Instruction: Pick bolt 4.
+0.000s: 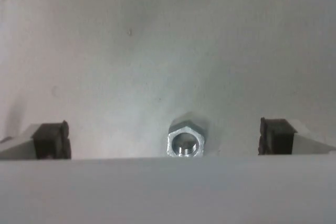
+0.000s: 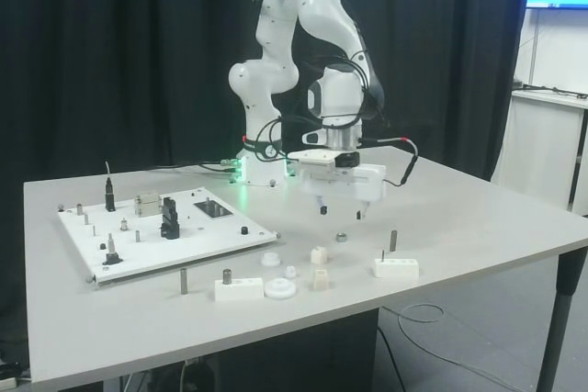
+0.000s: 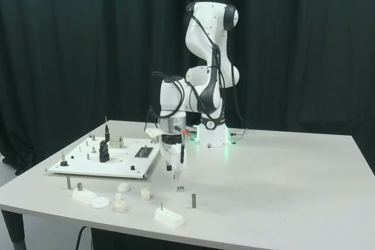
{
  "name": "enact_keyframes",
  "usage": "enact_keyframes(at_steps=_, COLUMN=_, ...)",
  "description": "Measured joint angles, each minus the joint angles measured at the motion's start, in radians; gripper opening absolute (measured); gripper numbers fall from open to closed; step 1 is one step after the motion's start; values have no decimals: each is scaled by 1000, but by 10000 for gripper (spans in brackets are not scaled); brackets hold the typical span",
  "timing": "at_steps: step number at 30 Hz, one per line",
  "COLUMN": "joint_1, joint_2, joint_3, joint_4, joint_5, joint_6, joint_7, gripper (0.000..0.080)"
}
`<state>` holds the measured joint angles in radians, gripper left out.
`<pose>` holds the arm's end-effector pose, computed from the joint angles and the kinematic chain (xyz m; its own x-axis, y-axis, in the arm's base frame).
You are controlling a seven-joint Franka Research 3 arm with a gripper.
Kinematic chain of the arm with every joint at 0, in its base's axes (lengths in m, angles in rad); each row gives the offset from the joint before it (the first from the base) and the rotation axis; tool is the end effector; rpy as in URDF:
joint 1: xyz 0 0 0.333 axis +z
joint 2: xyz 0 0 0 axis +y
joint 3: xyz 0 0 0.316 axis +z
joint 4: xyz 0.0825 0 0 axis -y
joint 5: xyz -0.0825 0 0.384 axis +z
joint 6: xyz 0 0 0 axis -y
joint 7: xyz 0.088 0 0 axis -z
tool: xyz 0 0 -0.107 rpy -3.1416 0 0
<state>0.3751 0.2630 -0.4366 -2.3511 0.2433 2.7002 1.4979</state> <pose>0.5233 -0.0437 0.2407 -0.1816 -0.9833 -0.0100 -0.9760 0.1814 -0.1200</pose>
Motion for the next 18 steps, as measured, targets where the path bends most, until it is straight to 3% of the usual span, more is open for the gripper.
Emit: enact_keyframes(at_steps=18, joint_1=0, joint_2=72, joint_3=28, joint_4=8, joint_5=47, joint_6=0, joint_7=0, gripper=800)
